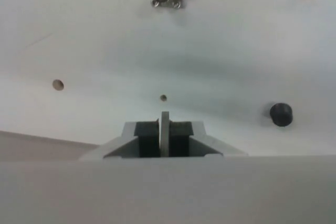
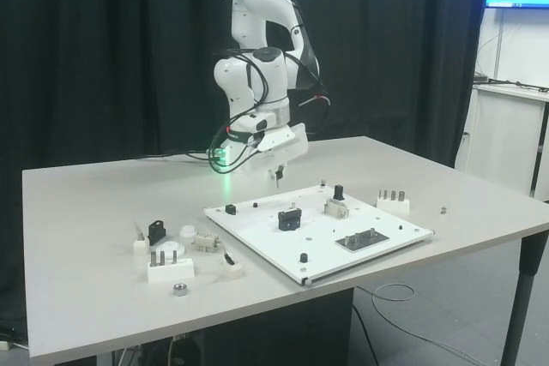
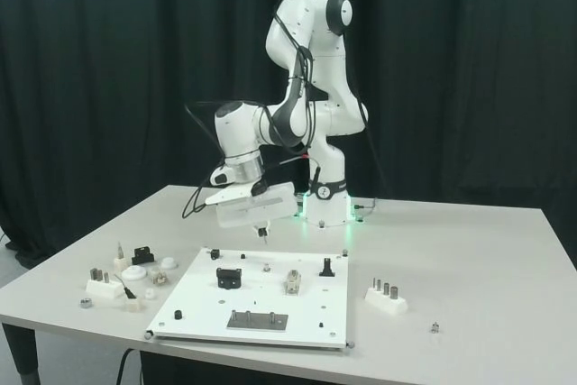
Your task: Insert square peg 1.
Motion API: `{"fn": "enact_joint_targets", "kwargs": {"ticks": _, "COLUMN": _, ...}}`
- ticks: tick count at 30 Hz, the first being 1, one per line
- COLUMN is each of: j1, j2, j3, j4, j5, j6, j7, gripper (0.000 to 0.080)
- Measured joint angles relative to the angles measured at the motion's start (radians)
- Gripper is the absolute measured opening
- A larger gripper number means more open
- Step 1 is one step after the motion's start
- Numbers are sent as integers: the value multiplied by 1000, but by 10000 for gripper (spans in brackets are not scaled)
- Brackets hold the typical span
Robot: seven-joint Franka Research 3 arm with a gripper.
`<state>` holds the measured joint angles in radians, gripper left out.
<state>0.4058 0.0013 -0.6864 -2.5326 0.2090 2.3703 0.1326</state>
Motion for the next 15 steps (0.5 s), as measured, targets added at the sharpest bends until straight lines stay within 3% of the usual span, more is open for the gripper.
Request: {"fn": "enact_joint_targets", "kwargs": {"ticks": 15, "j1": 0, "j2": 0, "j3": 0, "j4": -22, "j5": 34, "j6": 28, "j7": 22, "gripper": 35}}
